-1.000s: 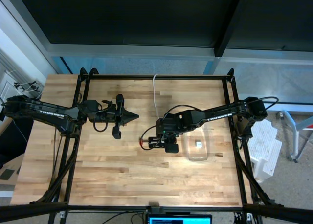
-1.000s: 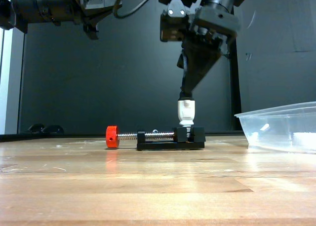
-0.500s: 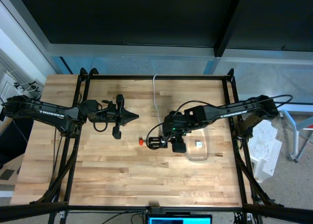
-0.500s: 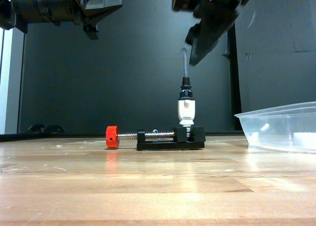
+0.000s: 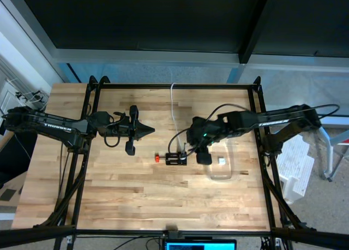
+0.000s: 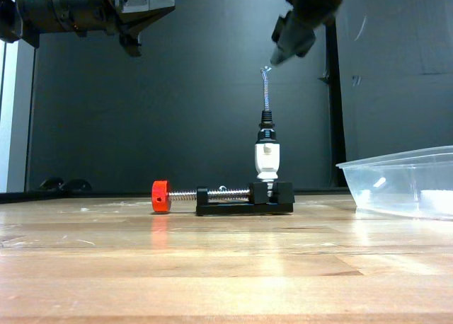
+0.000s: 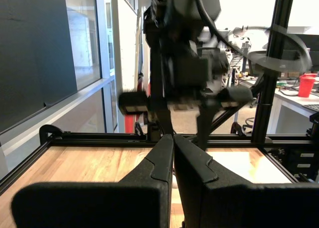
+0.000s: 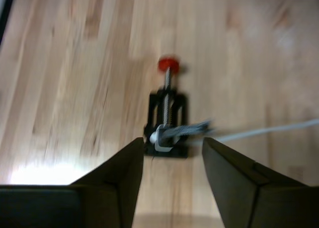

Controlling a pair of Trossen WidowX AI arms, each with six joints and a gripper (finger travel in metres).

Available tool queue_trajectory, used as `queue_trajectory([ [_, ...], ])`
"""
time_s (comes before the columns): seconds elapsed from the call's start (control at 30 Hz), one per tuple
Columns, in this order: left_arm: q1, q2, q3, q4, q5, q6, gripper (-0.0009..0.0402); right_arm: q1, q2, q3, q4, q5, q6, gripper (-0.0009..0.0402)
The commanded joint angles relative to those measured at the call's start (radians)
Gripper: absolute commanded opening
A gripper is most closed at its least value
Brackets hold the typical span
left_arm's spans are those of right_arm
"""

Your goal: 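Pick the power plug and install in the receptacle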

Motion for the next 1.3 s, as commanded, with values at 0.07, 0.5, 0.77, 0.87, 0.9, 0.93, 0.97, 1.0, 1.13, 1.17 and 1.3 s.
queue_trajectory([
  [0.07, 0.0, 0.0, 0.0, 0.0, 0.0, 0.0, 0.0, -0.019, -0.075, -0.053, 0.061, 0.0, -0.013, 0.0095],
  [0.5, 0.0, 0.0, 0.0, 0.0, 0.0, 0.0, 0.0, -0.067, -0.354, -0.372, 0.526, -0.001, -0.041, 0.0002],
  [0.77, 0.0, 0.0, 0.0, 0.0, 0.0, 0.0, 0.0, -0.109, -0.446, -0.476, 0.697, 0.0, -0.039, 0.0],
  [0.87, 0.0, 0.0, 0.0, 0.0, 0.0, 0.0, 0.0, -0.112, -0.466, -0.519, 0.783, -0.001, -0.038, 0.0],
  [0.9, 0.0, 0.0, 0.0, 0.0, 0.0, 0.0, 0.0, -0.112, -0.471, -0.534, 0.813, -0.001, -0.038, 0.0],
  [0.93, 0.0, 0.0, 0.0, 0.0, 0.0, 0.0, 0.0, -0.112, -0.476, -0.548, 0.843, -0.001, -0.038, 0.0],
  [0.97, 0.0, 0.0, 0.0, 0.0, 0.0, 0.0, 0.0, -0.112, -0.48, -0.562, 0.871, -0.001, -0.038, 0.0],
  [1.0, 0.0, 0.0, 0.0, 0.0, 0.0, 0.0, 0.0, -0.112, -0.483, -0.575, 0.898, -0.001, -0.038, 0.0],
  [1.13, 0.0, 0.0, 0.0, 0.0, 0.0, 0.0, 0.0, -0.112, -0.492, -0.617, 0.969, -0.01, -0.039, 0.0],
  [1.17, 0.0, 0.0, 0.0, 0.0, 0.0, 0.0, 0.0, -0.112, -0.495, -0.626, 0.983, -0.01, -0.039, 0.0],
  [1.3, 0.0, 0.0, 0.0, 0.0, 0.0, 0.0, 0.0, -0.112, -0.504, -0.664, 1.043, -0.009, -0.037, 0.0],
])
